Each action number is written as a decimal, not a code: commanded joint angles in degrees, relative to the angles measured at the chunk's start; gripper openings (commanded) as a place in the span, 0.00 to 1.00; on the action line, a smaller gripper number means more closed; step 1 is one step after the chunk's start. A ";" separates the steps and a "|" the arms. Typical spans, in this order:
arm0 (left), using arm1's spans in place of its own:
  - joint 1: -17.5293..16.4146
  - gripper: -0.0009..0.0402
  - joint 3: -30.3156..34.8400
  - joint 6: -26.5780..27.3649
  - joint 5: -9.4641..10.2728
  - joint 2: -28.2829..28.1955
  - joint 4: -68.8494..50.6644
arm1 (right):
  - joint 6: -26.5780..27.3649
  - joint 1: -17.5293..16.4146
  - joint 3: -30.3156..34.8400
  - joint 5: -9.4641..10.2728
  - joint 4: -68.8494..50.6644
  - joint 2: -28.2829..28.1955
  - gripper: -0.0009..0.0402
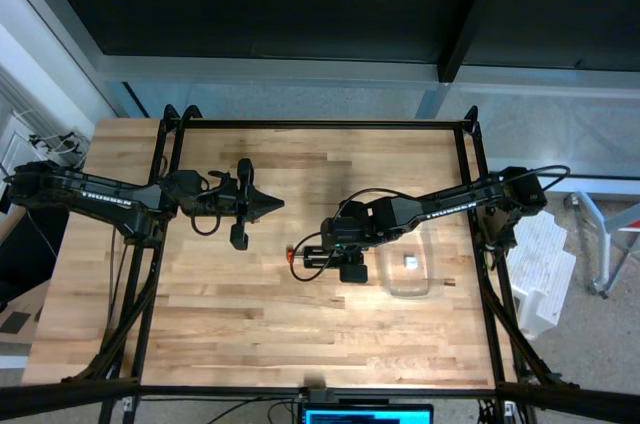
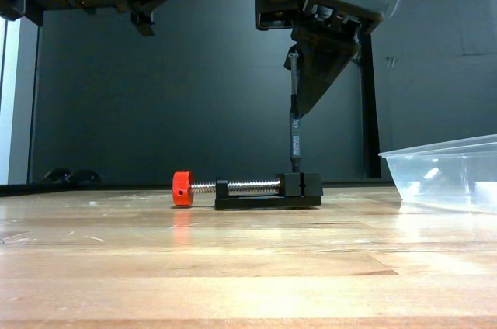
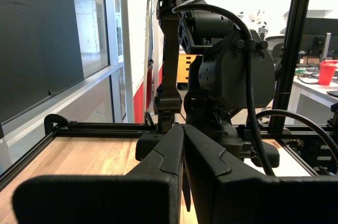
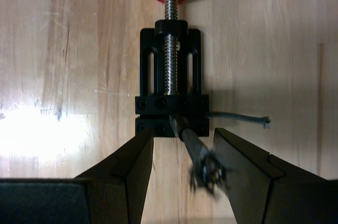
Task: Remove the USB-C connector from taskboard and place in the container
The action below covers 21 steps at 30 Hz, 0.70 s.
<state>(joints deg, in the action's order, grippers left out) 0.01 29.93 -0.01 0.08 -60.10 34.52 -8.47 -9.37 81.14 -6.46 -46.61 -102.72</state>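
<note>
Pale wooden worktop [image 1: 250,324] in a black frame [image 1: 320,125], dark wall [image 2: 155,96] behind. Clenched left hand [image 1: 272,204] hovers at left; released right hand [image 4: 183,135] straddles the upright USB-C connector [image 2: 295,139] in the taskboard [image 2: 268,193].

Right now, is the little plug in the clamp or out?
In. The plug stands upright in the clamp; the right gripper is open around it. The left gripper hangs shut, far left.

The pale wooden tabletop [image 1: 200,324] carried the black taskboard [image 2: 268,192] near its middle, with the clear container [image 2: 446,181] near its right side, apart. The left hand [image 1: 272,204] hung over bare wood; the right hand [image 4: 182,134] hung above the taskboard.
</note>
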 commanded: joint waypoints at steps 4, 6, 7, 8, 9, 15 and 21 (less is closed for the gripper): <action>0.00 0.02 0.02 0.00 0.00 0.00 0.02 | 0.17 -0.07 -0.04 -0.24 1.14 -0.28 0.40; 0.00 0.02 0.02 0.00 0.00 0.00 0.00 | 0.20 -0.04 -0.04 -0.20 1.42 -0.94 0.40; 0.00 0.02 0.02 0.00 0.00 0.00 0.00 | 0.20 -0.04 -0.04 -0.20 1.57 -0.94 0.40; 0.00 0.02 0.02 0.00 0.00 0.00 0.00 | 0.20 -0.07 -0.07 -0.20 1.73 -0.96 0.40; -0.02 0.02 0.02 0.00 -0.02 0.00 0.02 | 0.22 -0.07 -0.07 -0.20 1.92 -1.42 0.40; 0.00 0.02 0.02 0.00 0.00 -0.02 0.00 | 0.20 -0.17 -0.07 0.00 1.88 -1.86 0.35; 0.00 0.02 0.02 0.00 0.00 0.00 0.00 | 0.17 -0.33 -0.04 0.09 1.86 -1.62 0.27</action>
<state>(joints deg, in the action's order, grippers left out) 0.01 29.95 -0.01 0.08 -60.10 34.54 -8.27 -9.65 81.10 -6.44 -44.77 -104.57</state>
